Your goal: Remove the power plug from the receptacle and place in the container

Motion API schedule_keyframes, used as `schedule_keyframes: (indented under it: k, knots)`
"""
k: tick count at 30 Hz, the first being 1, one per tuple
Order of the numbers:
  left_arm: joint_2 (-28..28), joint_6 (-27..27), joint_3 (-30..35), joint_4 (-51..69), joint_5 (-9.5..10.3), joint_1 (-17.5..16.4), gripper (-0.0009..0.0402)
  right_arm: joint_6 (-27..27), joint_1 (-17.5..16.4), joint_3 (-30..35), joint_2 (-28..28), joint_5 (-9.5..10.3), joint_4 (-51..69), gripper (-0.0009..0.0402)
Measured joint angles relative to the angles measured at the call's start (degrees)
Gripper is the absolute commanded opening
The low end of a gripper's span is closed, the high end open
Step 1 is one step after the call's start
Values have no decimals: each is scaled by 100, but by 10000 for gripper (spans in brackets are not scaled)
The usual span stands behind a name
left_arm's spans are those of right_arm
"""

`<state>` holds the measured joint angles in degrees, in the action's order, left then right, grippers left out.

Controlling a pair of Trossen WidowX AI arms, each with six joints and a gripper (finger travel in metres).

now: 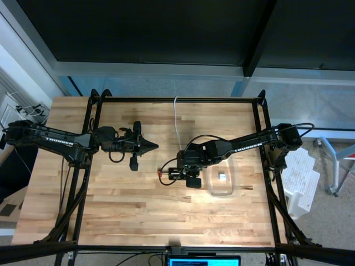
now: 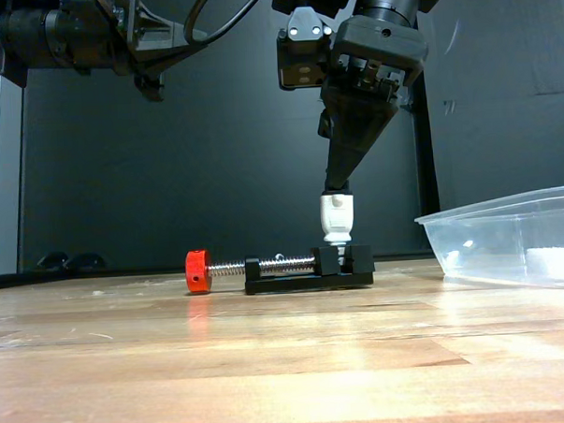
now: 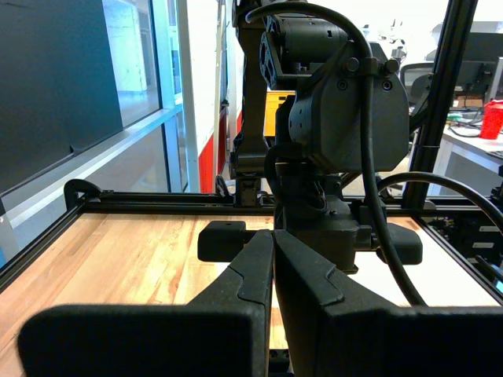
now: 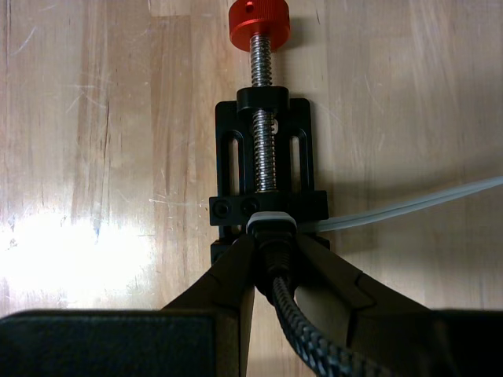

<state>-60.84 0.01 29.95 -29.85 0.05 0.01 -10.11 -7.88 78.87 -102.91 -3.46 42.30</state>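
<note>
My right gripper (image 2: 335, 183) is pinched shut on the plug (image 4: 272, 259), which looks seated in the white socket (image 2: 337, 218) standing upright in the clamp (image 2: 308, 269). I'd pull straight up along the socket's axis without twisting, then swing across to the clear tray (image 2: 508, 244) just beside it. The right arm reaches in with its wrist pointing straight down over the clamp, while the left gripper (image 1: 145, 146) hangs well apart above the table (image 1: 111, 216), fingers closed on nothing.

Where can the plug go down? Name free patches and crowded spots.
Free: container, near end, beside white block; bare table between left gripper, shut, aloft, and the clamp. Crowded: over the clamp, where right gripper grips the power plug in the receptacle.
</note>
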Motion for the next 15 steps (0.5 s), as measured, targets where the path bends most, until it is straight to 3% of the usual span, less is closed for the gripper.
schedule_keyframes:
  k: [15]
  knots:
    - [0, 0, 0, 0, 0, 0, 0, -2, 0, -2, 96, 0, 48, 0]
